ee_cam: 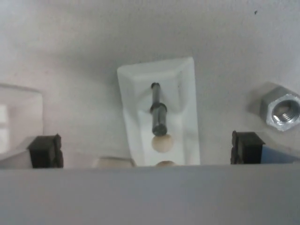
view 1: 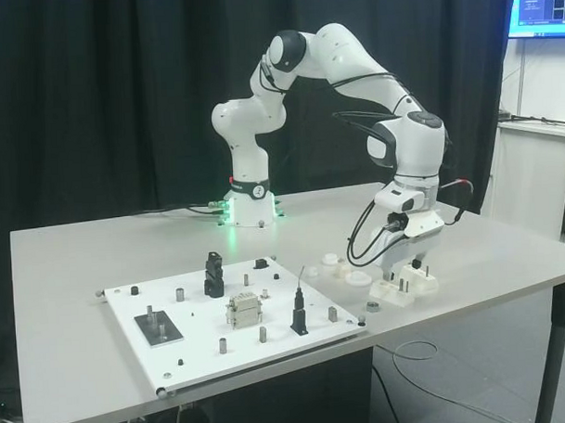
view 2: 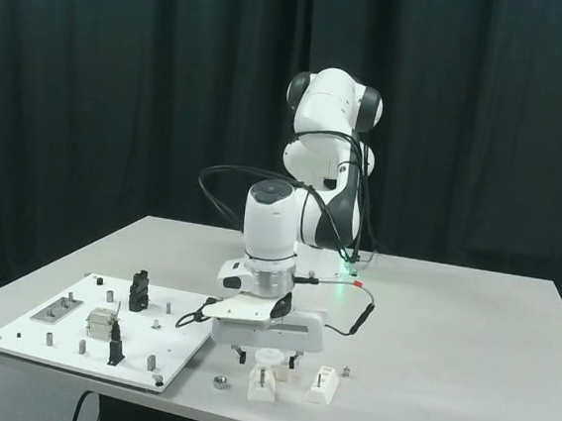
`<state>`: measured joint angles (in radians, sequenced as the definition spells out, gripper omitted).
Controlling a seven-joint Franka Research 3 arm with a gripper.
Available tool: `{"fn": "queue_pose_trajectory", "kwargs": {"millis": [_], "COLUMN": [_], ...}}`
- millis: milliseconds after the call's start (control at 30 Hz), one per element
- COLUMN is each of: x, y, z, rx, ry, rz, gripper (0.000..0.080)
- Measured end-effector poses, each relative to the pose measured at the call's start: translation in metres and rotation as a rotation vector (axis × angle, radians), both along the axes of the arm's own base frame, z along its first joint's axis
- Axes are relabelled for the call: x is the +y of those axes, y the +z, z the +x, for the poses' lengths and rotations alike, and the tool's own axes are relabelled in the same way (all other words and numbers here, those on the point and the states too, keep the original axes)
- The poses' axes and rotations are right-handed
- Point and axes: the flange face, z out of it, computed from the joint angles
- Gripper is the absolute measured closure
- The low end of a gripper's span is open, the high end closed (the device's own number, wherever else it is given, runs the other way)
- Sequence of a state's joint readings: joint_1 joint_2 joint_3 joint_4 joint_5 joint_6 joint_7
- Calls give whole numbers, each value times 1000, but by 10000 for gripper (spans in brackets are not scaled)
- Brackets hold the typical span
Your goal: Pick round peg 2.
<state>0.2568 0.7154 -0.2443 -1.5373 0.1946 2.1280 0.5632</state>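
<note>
Wrist view: peg [ee_cam: 158, 117] upright in unlabelled holder [ee_cam: 185, 98].

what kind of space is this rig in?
Likely a robotics lab or test cell: a black curtain backs the grey table, a white task board holds assembly parts, and a monitor hangs in the corner.

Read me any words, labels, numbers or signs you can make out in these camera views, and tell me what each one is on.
No text can be read in any view.
Screen at the top corner of the first room view: shows marks, too small to read.
White board with parts, white holder with its peg, nut, arm: no label or number visible.
</note>
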Motion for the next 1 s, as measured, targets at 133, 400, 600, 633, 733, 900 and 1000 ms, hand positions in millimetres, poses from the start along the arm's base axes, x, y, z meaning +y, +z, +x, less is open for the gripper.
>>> {"fn": "queue_pose_trajectory", "kwargs": {"millis": [133,400,600,633,733,900,1000], "x": [-1,-2,-1,-1,-1,-1,-1], "y": [-4,-12,-17,-17,-19,-20,-20], "z": [0,-1,-1,-1,-1,0,0], "rx": [5,15,19,19,20,17,16], "ry": [8,18,20,21,23,29,27], "rz": [-12,-23,-26,-26,-29,-34,-35], "gripper": [3,3,3,3,3,3,3]}}
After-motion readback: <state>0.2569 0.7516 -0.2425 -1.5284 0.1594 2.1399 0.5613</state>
